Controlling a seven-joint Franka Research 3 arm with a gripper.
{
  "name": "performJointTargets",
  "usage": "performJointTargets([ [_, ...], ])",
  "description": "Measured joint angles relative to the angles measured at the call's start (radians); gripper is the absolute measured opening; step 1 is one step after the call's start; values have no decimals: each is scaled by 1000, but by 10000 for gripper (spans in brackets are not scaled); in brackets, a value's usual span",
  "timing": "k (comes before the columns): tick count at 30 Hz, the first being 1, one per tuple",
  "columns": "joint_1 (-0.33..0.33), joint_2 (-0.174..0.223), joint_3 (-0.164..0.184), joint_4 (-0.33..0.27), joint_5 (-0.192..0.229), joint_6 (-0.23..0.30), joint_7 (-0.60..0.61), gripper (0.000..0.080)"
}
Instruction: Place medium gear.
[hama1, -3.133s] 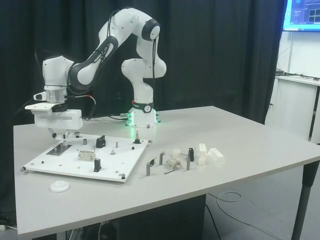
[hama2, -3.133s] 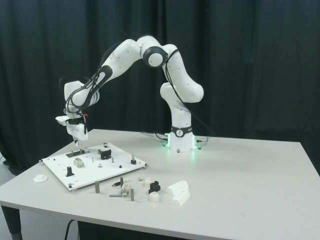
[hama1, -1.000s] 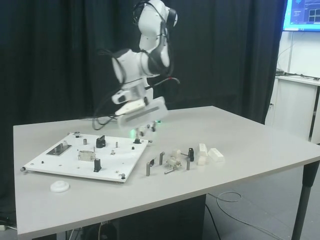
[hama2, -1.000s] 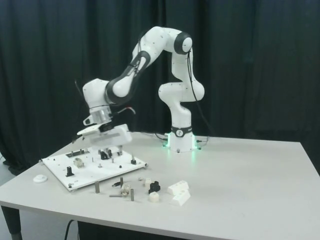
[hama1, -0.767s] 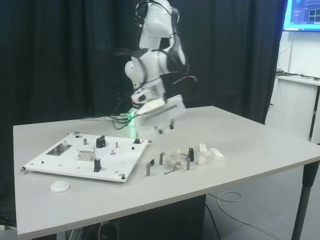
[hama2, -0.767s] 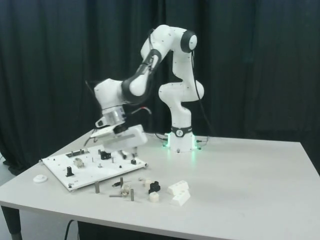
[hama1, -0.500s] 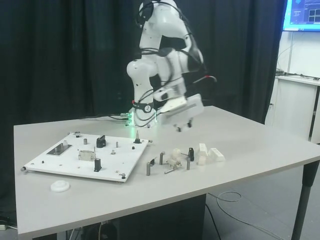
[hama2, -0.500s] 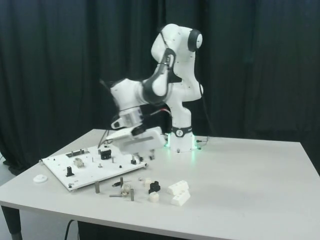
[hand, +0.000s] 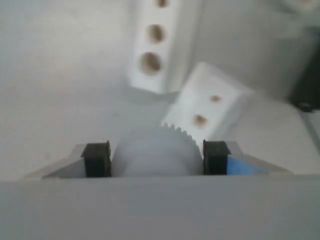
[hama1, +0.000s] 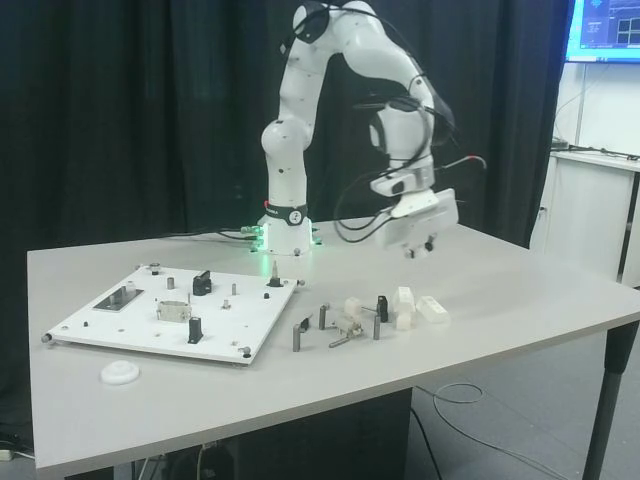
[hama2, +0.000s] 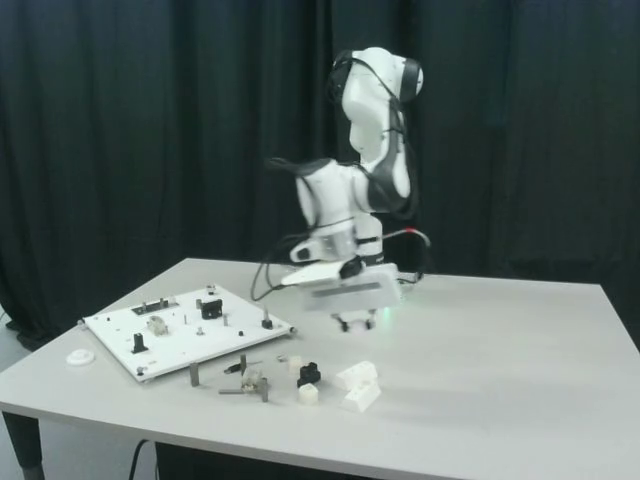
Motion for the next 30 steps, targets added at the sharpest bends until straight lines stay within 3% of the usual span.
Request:
performJointTargets([
  [10, 161, 28, 3, -31, -76, 116, 105, 399],
  [15, 214, 55, 7, -37, -108, 149, 160, 399],
  [21, 247, 94, 19, -36, -128, 174, 195, 399],
  [30, 247, 144, 47, -28, -127, 188, 196, 399],
])
